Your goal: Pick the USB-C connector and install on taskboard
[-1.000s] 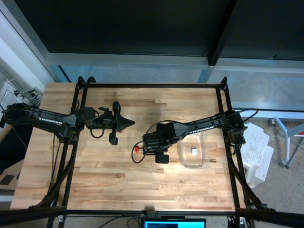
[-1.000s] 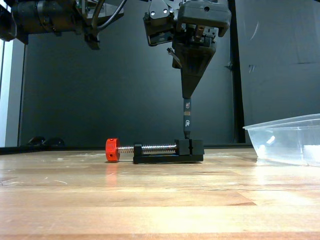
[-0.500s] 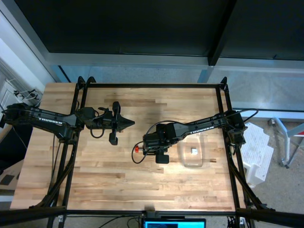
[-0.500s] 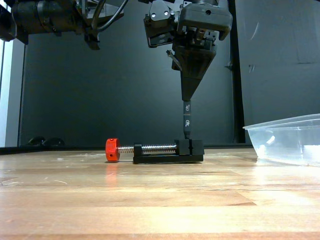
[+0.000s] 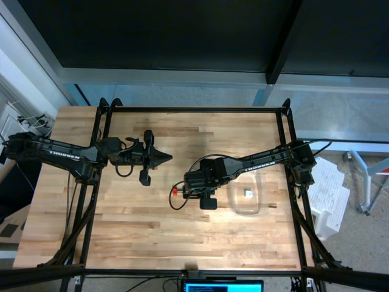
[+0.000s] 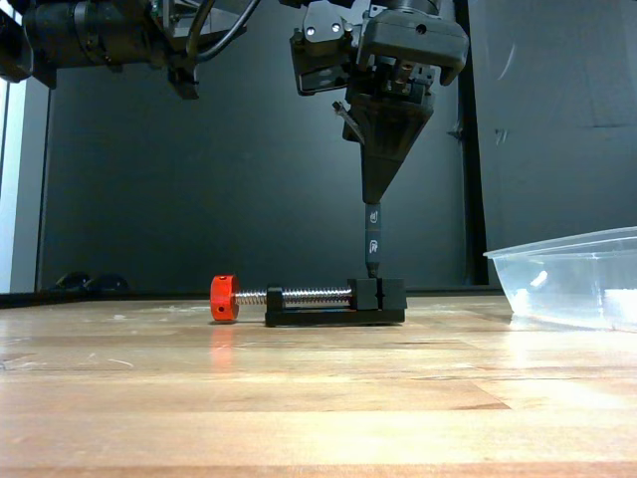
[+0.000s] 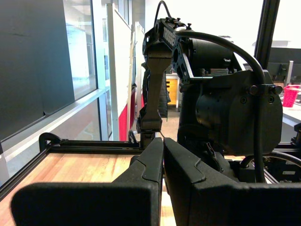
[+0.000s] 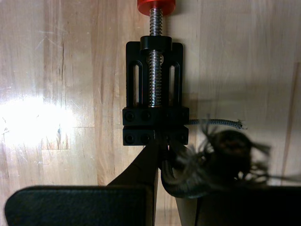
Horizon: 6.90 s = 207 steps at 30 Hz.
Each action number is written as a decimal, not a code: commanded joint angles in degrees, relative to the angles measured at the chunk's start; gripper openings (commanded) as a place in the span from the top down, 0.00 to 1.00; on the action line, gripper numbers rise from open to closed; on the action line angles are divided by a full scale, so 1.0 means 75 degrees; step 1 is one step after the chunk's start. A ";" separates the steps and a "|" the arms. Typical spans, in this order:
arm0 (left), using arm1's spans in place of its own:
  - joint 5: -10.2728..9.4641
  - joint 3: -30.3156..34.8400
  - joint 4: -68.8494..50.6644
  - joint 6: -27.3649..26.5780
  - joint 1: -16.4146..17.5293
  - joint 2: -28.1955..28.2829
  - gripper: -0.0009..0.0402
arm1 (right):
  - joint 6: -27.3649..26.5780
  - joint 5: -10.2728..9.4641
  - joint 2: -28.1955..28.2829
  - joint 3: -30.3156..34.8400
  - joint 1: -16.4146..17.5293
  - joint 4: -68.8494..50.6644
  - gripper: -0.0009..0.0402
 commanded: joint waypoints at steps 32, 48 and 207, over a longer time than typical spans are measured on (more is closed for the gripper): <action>0.0003 0.0000 0.0003 0.0000 0.0003 0.0000 0.98 | -0.0425 0.0041 -0.0245 -0.0012 0.0000 0.0032 0.66; 0.0003 0.0000 -0.0003 0.0000 0.0000 0.0000 0.98 | -0.0723 -0.0093 -0.1177 -0.0219 0.0000 -0.0230 0.38; 0.0003 0.0000 -0.0003 0.0000 0.0003 0.0000 0.98 | -0.0953 -0.1035 -0.7157 -0.8236 -0.1329 1.1788 0.98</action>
